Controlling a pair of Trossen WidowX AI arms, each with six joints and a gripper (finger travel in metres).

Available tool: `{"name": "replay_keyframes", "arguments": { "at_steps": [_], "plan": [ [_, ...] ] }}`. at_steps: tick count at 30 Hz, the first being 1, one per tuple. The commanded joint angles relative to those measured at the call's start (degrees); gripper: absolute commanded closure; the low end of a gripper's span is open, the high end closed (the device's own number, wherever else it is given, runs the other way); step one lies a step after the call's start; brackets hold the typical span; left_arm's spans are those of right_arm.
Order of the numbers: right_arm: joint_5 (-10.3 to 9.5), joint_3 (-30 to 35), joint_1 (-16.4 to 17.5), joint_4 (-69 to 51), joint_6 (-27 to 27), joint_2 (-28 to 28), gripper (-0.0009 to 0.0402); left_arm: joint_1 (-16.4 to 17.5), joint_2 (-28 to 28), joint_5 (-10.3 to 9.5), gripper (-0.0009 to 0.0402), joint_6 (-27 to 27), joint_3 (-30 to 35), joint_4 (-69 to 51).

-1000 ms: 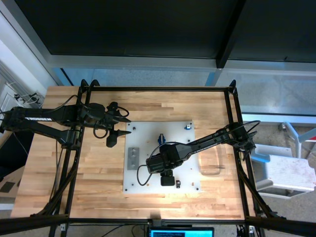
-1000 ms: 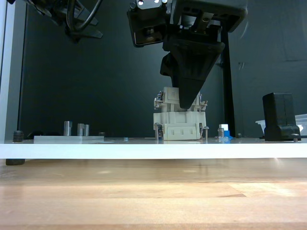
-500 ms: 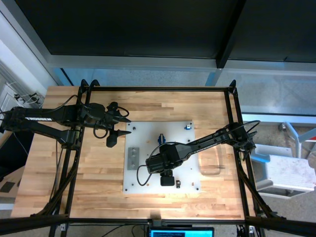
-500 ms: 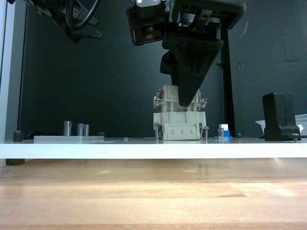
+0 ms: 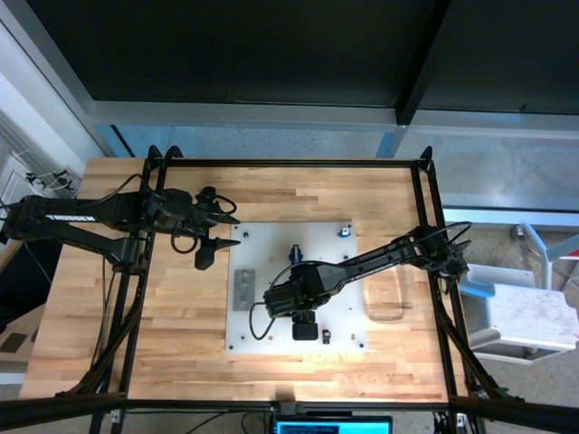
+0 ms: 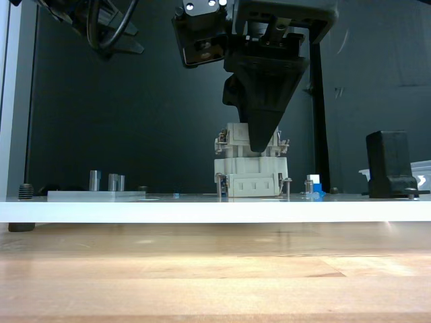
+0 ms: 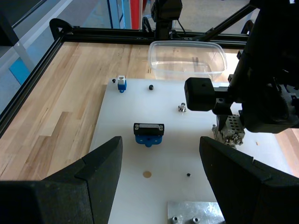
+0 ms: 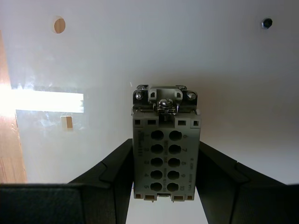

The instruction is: Pick the HAN10E connector and install in the HAN10E hub

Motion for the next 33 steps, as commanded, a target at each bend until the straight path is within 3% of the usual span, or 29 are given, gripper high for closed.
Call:
{"name": "replay_keyframes", "arguments": {
  "at_steps": [1, 33],
  "plan": [
    [0.22, -0.04, -0.02, 0.7, -0.15, 0.07, 0.0279, 0.02, 0.0, 0.02, 0.0166, 0.02, 0.0, -0.02],
    [0.55, 1.73, -0.39, 0.02, 0.33, 3.76, 0.0279, 0.02, 0.0, 0.02, 0.0166, 0.02, 0.0, -0.02]
  ]
}}
